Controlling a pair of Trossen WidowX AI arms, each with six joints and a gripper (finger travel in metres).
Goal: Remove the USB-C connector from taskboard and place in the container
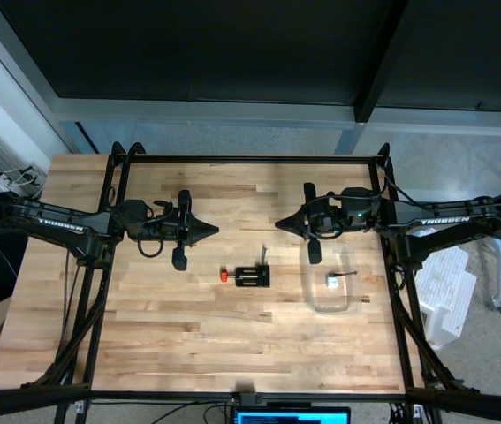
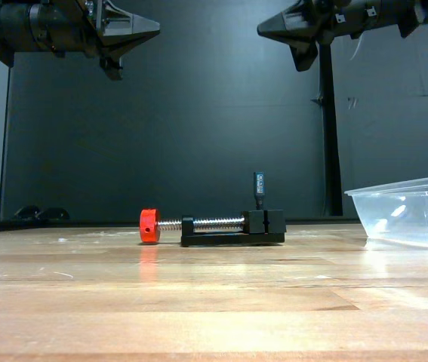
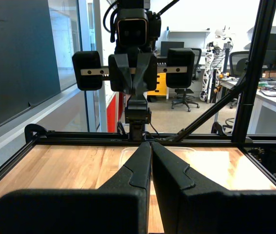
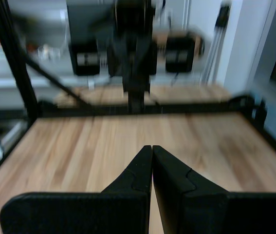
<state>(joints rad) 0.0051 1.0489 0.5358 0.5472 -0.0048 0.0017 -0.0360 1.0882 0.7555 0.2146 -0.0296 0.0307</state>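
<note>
The taskboard (image 1: 252, 276), a small black vise-like block with a red-orange knob (image 2: 149, 225), lies near the table's middle. The USB-C connector (image 2: 259, 187) stands upright as a thin dark plug in its right end, also seen from above (image 1: 264, 254). The clear container (image 1: 311, 281) sits to the right of the block, its wall showing in the low view (image 2: 406, 207). My left gripper (image 1: 215, 231) hovers high, back-left of the block, shut and empty (image 3: 151, 145). My right gripper (image 1: 278, 223) hovers high near the container's far end, also shut with nothing held (image 4: 152, 147).
A small white piece (image 1: 331, 283) with a short dark lead lies inside the container. A black metal frame (image 1: 250, 160) borders the table. The two arms point at each other, tips a short gap apart, well above the wood.
</note>
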